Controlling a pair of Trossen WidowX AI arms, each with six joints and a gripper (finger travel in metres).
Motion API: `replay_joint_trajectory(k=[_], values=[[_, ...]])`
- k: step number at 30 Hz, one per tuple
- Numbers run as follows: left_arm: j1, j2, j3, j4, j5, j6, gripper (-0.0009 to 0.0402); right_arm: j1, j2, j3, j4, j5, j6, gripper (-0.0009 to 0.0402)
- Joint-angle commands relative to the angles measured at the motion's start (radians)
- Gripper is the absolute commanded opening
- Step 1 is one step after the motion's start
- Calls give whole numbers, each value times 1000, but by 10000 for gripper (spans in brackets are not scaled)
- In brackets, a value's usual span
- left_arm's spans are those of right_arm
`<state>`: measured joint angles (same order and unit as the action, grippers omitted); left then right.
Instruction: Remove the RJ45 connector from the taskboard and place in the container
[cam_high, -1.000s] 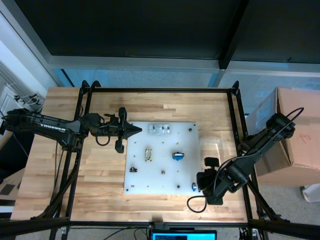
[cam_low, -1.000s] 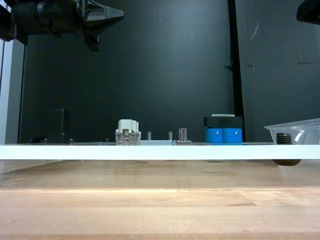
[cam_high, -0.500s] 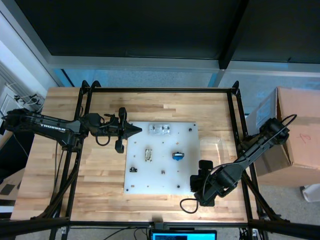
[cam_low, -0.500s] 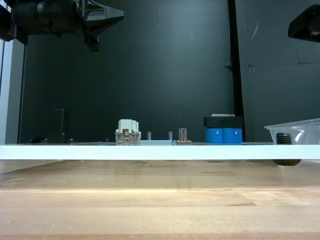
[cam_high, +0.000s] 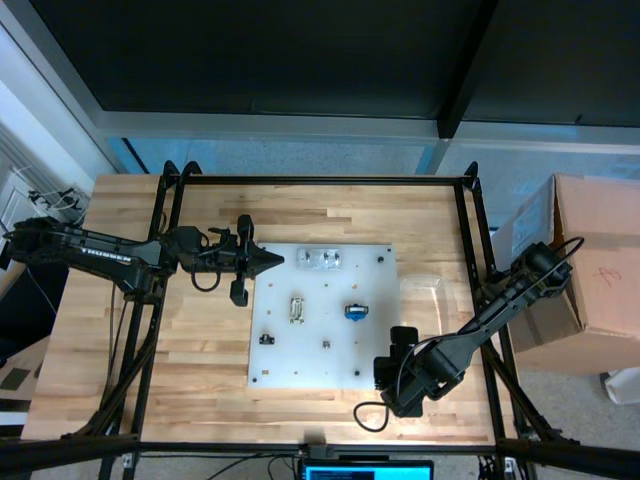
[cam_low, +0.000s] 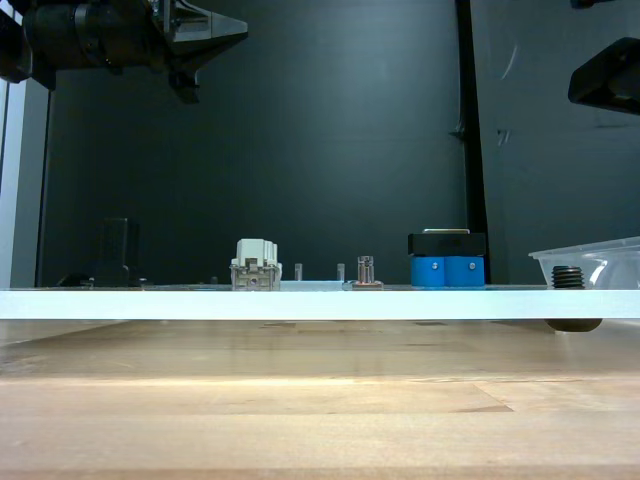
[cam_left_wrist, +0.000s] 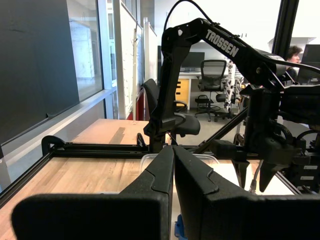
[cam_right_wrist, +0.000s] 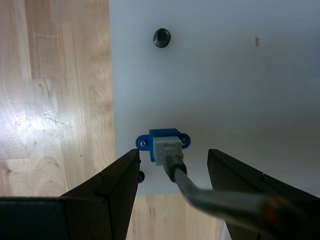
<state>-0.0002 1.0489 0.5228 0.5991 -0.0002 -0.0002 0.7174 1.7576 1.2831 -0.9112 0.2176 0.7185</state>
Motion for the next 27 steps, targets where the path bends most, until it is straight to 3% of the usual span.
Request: replay_joint_trajectory(k=[1, 8, 27], values=[[0, 0, 0, 0, 0, 0, 0, 0, 0, -4, 9, 0, -8, 188], [0, 0, 0, 0, 0, 0, 0, 0, 0, -8, 13, 0, -14, 170], [0, 0, 0, 0, 0, 0, 0, 0, -2, -11, 16, -2, -20, 17]])
